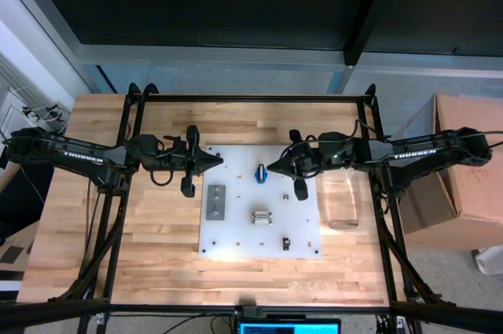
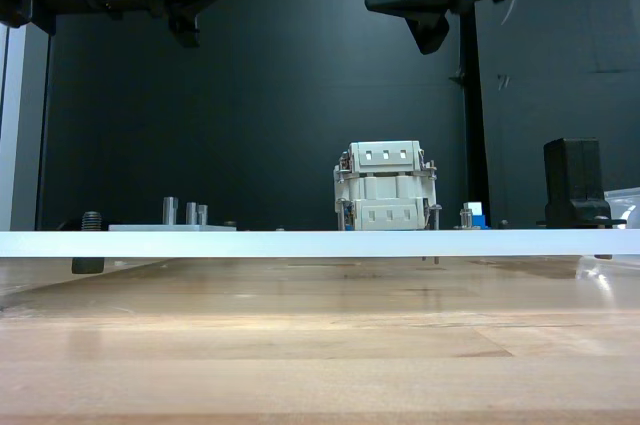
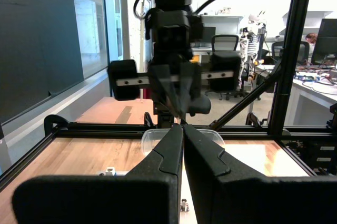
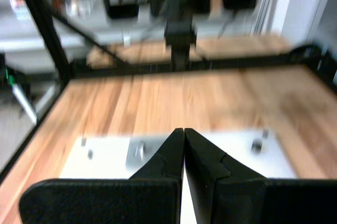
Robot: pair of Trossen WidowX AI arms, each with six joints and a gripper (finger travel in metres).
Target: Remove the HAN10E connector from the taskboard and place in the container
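The HAN10E connector (image 1: 262, 217) sits upright in its seat on the taskboard (image 1: 236, 232). It is a blocky beige housing with ribbed moulded faces and thin metal pins at its sides, and neither tool touches it. The taskboard is a flat, smooth white plate lying on the desk (image 1: 149, 271), which is made of pale jointed wood strips. The left tool (image 1: 218, 159) hangs high above the board's left edge, its two matte black wedge-shaped fingers pressed together to a point, holding nothing. The right tool (image 1: 271, 167) hovers above the board's far part, near a small blue piece (image 1: 261, 173), its tapered black fingers likewise pressed together and empty. The container (image 1: 341, 200), a clear glossy plastic tub with rounded corners, rests on the desk just beside the board's right edge. A dull grey metal block (image 1: 215, 201) lies to the left of the connector.
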